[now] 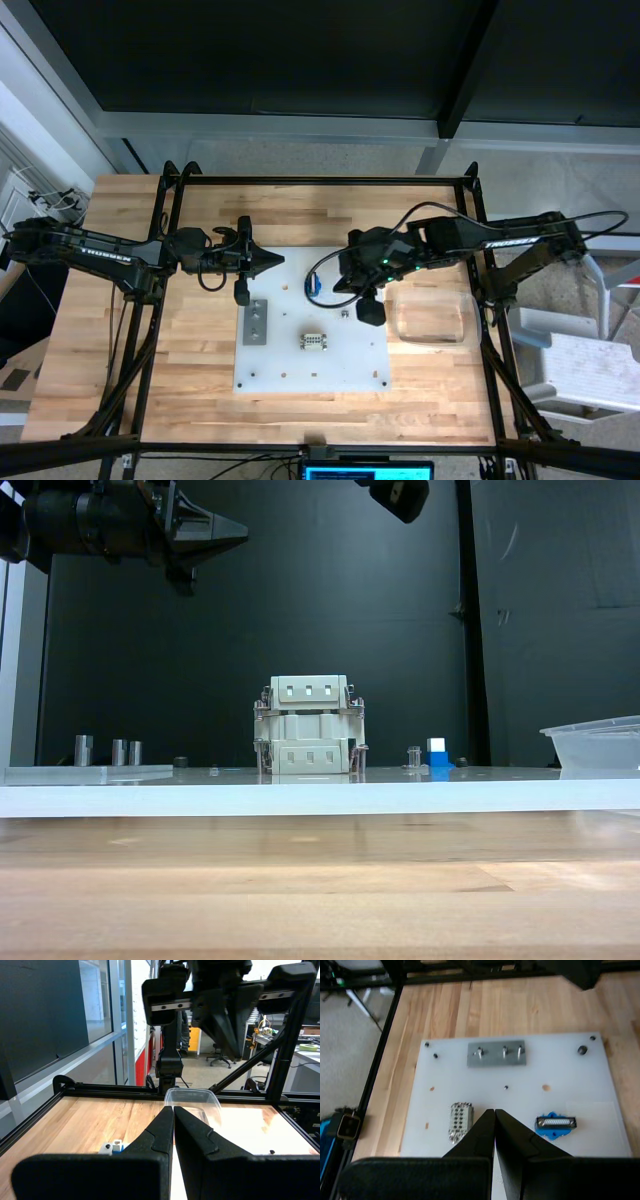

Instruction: Remove the HAN10-E connector and place it in the container

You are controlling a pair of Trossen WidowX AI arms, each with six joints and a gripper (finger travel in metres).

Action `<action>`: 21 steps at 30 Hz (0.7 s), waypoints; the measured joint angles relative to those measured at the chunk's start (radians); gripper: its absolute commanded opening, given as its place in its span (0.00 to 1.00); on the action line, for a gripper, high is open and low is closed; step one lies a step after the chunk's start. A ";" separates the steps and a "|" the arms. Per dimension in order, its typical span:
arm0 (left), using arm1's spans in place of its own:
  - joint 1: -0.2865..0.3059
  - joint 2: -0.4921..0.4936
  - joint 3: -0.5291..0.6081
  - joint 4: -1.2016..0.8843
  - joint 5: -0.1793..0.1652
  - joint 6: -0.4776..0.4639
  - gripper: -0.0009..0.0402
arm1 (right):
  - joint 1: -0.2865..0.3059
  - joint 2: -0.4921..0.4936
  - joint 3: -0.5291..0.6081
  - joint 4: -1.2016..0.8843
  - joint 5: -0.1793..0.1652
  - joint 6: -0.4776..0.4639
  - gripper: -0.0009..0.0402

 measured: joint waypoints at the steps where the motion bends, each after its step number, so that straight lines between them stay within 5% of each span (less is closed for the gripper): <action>1: 0.000 0.000 0.000 0.000 0.000 0.000 0.02 | 0.003 0.019 0.027 -0.019 0.000 0.002 0.02; 21: 0.000 0.000 0.000 0.000 0.000 0.000 0.02 | 0.029 0.343 0.401 -0.322 0.043 0.028 0.02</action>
